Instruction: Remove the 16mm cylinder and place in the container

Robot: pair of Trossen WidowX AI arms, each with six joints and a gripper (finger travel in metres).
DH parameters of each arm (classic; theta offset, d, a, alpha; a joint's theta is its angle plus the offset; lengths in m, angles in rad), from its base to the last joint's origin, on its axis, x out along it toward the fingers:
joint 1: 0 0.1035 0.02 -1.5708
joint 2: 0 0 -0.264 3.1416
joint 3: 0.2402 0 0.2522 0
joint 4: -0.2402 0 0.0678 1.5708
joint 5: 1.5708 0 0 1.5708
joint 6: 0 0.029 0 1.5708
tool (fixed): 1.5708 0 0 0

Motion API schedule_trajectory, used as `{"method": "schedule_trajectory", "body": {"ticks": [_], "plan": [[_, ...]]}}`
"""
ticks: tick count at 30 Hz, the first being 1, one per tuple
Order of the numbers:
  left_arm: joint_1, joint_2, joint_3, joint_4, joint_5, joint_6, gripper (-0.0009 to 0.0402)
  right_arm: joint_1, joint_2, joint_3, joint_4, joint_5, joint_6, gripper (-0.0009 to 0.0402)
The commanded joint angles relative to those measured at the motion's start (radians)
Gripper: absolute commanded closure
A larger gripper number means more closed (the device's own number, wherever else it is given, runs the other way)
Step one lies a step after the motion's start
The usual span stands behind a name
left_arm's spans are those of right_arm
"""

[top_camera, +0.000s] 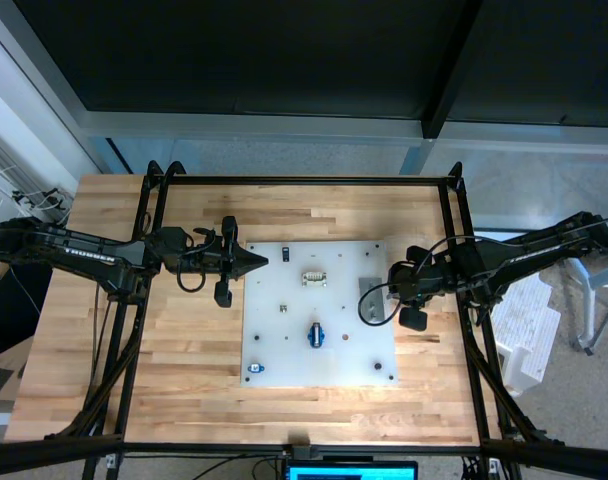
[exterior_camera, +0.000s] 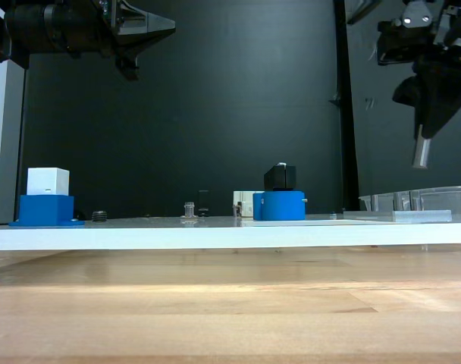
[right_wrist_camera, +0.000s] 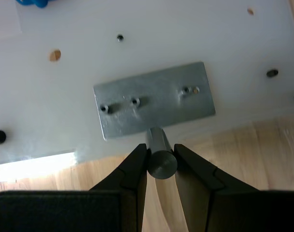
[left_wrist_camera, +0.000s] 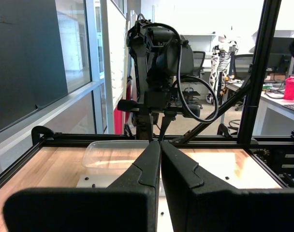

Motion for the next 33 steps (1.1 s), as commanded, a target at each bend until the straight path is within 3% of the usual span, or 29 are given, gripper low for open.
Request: {"method": "schedule_trajectory", "body": {"ticks": [1,16,23,33], "plan": [[0.0,0.0,0.0,0.0,0.0,0.0,0.0393,-0.002,-0.035,-0.025,-0.013,-0.001,0.019,0.0389],[0.0,0.0,0.0,0.0,0.0,0.0,0.0393,-0.004,-0.132,-0.073,-0.113,-0.002,0.096,0.0389],[0.0,0.0,0.0,0.0,0.0,0.0,0.0393,-0.004,-0.137,-0.103,-0.142,-0.002,0.202,0.0389],[0.0,0.0,0.0,0.0,0.0,0.0,0.0393,-0.004,-0.133,-0.105,-0.156,-0.002,0.254,0.0387]]}}
